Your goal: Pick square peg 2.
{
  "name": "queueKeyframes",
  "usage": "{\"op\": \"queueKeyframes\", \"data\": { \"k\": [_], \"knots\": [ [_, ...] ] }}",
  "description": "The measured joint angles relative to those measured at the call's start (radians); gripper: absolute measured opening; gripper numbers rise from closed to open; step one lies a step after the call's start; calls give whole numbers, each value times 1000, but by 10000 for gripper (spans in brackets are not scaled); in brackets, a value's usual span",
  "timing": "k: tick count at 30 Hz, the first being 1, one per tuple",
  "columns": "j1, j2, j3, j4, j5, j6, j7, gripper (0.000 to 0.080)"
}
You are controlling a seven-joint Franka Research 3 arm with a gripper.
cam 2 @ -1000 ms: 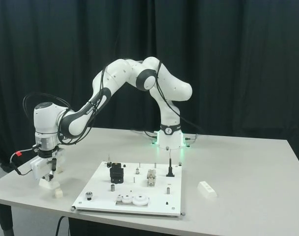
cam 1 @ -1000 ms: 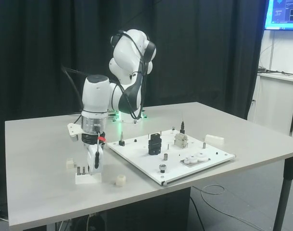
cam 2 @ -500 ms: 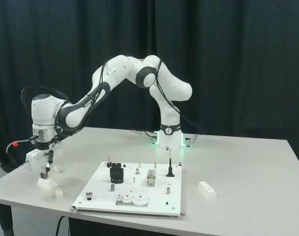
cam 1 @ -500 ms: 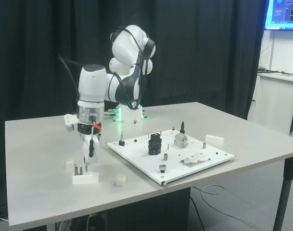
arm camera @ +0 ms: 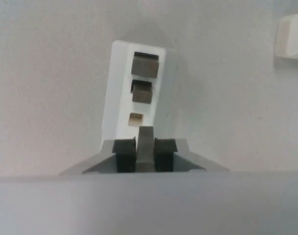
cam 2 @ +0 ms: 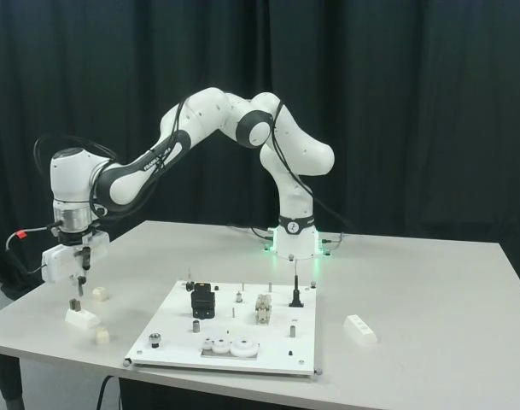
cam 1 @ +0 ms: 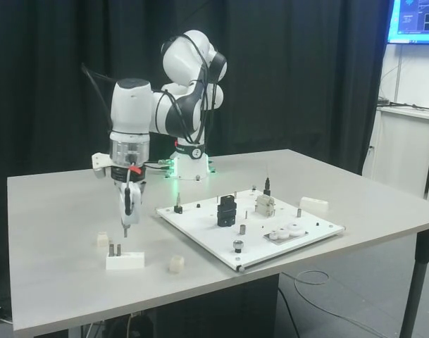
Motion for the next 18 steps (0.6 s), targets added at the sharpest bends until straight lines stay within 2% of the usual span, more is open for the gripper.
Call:
{"op": "queueKeyframes", "data": {
  "k": [7,18],
  "knots": [
    [6,0,-10,17,0,-28,68,75],
    [8,0,-15,33,-8,-40,80,75]
  ]
}}
